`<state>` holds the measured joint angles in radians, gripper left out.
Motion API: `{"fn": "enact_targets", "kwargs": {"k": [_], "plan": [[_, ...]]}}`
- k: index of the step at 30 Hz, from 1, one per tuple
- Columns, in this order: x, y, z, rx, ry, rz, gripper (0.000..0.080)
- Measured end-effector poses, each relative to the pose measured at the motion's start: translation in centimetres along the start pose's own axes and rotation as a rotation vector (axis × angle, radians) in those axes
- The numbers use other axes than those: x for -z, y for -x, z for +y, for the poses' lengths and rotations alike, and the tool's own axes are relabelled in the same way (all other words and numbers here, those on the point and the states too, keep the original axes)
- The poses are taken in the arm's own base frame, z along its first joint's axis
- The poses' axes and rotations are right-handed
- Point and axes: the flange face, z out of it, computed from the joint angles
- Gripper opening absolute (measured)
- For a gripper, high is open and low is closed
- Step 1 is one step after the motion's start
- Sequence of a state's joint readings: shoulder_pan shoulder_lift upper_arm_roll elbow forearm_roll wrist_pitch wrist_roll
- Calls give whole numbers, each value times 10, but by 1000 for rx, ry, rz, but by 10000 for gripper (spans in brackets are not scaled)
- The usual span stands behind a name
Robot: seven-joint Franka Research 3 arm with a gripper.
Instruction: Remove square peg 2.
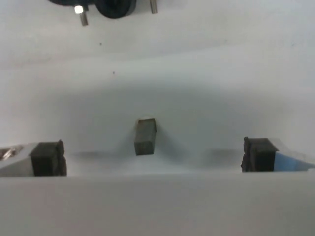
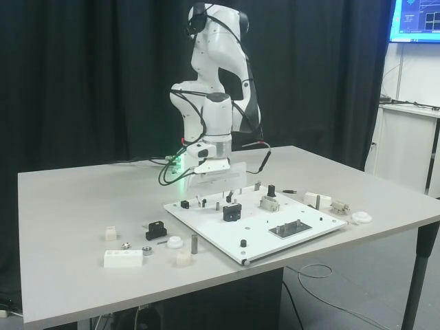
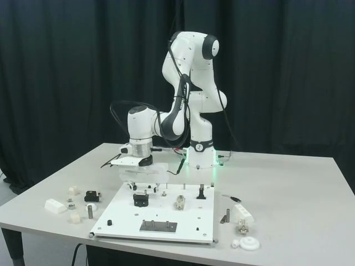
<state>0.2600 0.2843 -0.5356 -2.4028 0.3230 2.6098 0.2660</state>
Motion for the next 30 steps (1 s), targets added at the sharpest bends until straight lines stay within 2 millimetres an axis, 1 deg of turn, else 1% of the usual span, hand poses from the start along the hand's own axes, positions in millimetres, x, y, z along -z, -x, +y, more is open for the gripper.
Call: {"fn": "enact_targets", "kwargs": {"k": [19, 20, 25, 26, 30], "plan": [[-14, 4, -6, -27, -3, 23, 800], [-14, 4, -6, -26, -2, 22, 712], [-15, 4, -7, -16, 0, 21, 712], [-15, 5, -7, -14, 0, 21, 530], [-15, 5, -7, -2, 0, 21, 530]]}}
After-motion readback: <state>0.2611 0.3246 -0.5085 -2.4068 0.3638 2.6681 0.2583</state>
